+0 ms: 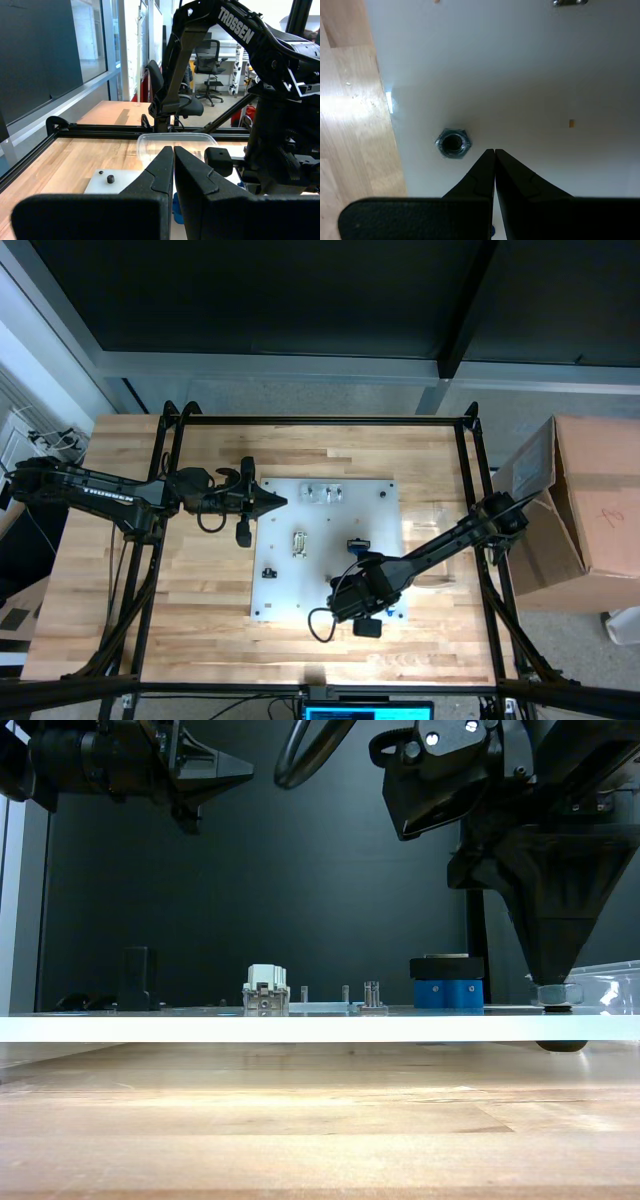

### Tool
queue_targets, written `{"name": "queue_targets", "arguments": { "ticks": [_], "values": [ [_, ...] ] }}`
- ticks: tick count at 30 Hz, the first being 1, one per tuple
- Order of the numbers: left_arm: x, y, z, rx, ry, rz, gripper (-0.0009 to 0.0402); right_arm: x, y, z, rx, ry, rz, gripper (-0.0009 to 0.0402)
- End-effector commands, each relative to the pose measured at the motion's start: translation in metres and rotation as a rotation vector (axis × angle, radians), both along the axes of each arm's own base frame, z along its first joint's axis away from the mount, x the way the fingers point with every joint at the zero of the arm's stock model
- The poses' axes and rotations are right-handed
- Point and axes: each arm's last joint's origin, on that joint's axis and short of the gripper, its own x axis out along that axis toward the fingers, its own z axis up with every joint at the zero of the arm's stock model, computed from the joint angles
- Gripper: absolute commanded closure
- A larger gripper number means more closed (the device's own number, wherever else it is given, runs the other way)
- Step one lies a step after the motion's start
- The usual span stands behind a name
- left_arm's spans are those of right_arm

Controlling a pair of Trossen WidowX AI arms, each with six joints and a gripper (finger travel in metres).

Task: Pick the M12 nut and place it on its threads and fasten

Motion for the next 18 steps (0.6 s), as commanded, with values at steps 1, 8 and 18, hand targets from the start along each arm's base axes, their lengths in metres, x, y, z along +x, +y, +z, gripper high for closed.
{"name": "queue_targets", "arguments": {
  "ticks": [1, 8, 18],
  "values": [
    [0.0001, 0.0001, 0.0001, 0.0, -0.001, 0.0, 0.0393, 0.0005, 0.0005, 0.0006, 0.006, -0.007, -0.001, 0.0393],
    [0.0001, 0.0, 0.0001, 0.0, -0.001, 0.0, 0.0393, -0.0035, 0.0089, 0.0013, 0.296, 0.126, 0.096, 0.0393],
    [0.0001, 0.0001, 0.0001, 0.0, -0.001, 0.0, 0.0393, -0.0036, 0.0019, 0.0008, 0.092, 0.067, 0.041, 0.0393]
  ]
}}
